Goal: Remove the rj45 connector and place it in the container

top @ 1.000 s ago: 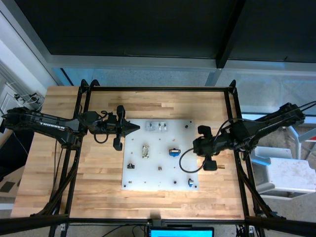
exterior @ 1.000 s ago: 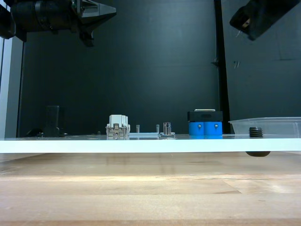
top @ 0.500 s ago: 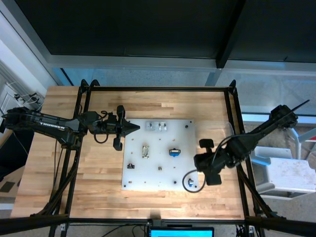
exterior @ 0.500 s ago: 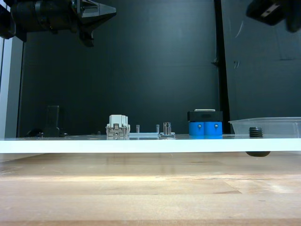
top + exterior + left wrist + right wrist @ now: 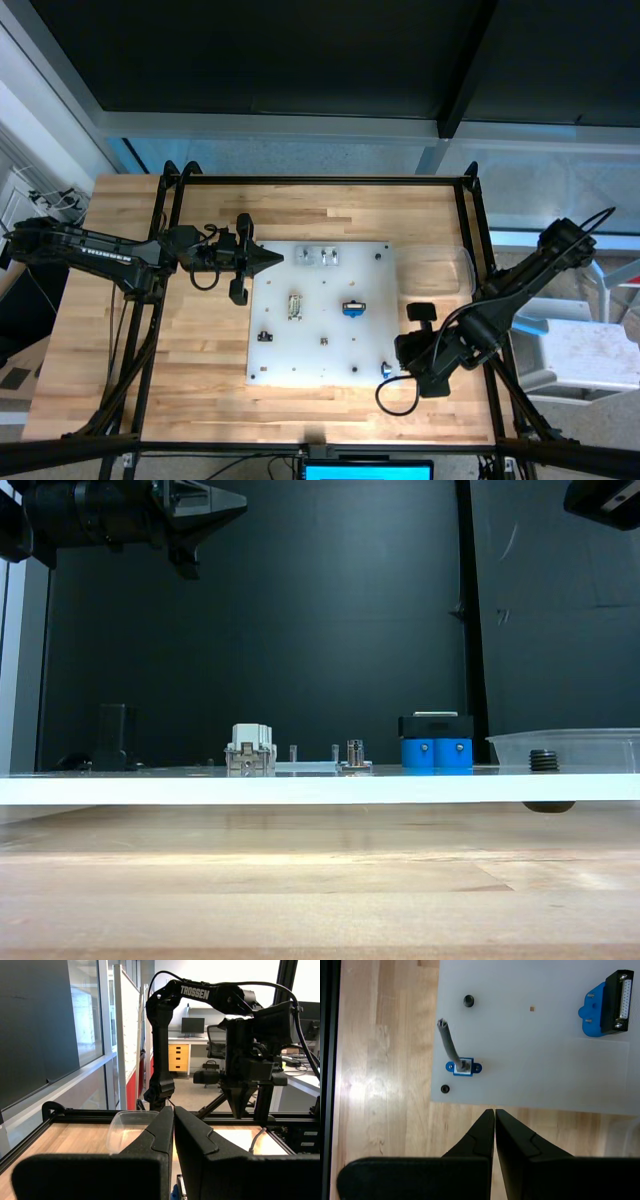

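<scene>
The rj45 connector (image 5: 463, 1066) sits in a small blue mount near the white board's (image 5: 300, 350) front right corner, with a short grey cable stub rising from it; in the high view the rj45 connector (image 5: 386, 372) is a small blue spot. My right gripper (image 5: 494, 1111) is shut and holds nothing, hovering high above the board's right edge, beside the connector and apart from it (image 5: 408, 360). The see-through container (image 5: 437, 270) lies on the wood by the board's far right corner. My left gripper (image 5: 272, 258) is shut and empty, held high over the board's left edge.
On the board stand a blue D-sub connector (image 5: 607, 1002), a grey-white connector block (image 5: 295, 306) and a few small fittings. Black frame rails (image 5: 320, 181) run around the table. A black cable loop (image 5: 397, 396) hangs from the right arm over the wood.
My right arm has swung toward the table's near edge along the board's right side, uncovering the container. The left arm has not moved.
</scene>
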`<state>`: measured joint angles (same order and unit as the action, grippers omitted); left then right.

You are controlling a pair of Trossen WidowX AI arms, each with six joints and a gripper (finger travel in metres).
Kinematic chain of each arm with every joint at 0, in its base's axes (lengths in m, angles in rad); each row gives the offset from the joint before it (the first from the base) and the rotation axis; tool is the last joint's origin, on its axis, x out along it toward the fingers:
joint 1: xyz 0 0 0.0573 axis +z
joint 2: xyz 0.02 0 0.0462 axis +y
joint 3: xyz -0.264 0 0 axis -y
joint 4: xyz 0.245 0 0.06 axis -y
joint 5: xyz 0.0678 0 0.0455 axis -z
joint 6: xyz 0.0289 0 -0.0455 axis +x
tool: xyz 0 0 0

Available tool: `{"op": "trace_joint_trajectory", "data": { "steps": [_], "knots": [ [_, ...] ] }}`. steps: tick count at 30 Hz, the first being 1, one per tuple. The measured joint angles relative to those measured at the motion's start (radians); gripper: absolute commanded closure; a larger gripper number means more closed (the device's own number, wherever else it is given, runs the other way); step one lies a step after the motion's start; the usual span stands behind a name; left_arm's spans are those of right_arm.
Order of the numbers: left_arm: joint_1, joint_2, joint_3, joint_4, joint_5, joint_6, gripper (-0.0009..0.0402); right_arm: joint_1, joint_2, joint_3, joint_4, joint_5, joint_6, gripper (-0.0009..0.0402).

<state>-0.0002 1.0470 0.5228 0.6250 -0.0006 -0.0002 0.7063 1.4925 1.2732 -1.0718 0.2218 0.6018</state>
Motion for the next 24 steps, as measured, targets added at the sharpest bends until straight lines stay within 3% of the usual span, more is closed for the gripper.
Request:
{"op": "trace_joint_trajectory", "data": {
  "steps": [7,11,24],
  "knots": [
    [0.000,0.000,0.000,0.000,0.000,0.000,0.0393,0.003,0.045,0.000,0.042,0.001,0.031,0.0266],
    [0.000,0.000,0.000,0.000,0.000,0.000,0.0393,0.005,0.064,0.000,0.049,0.023,0.044,0.0220],
    [0.000,0.000,0.000,0.000,0.000,0.000,0.0393,0.029,0.129,-0.004,0.100,0.024,0.096,0.0159]
  ]
}}
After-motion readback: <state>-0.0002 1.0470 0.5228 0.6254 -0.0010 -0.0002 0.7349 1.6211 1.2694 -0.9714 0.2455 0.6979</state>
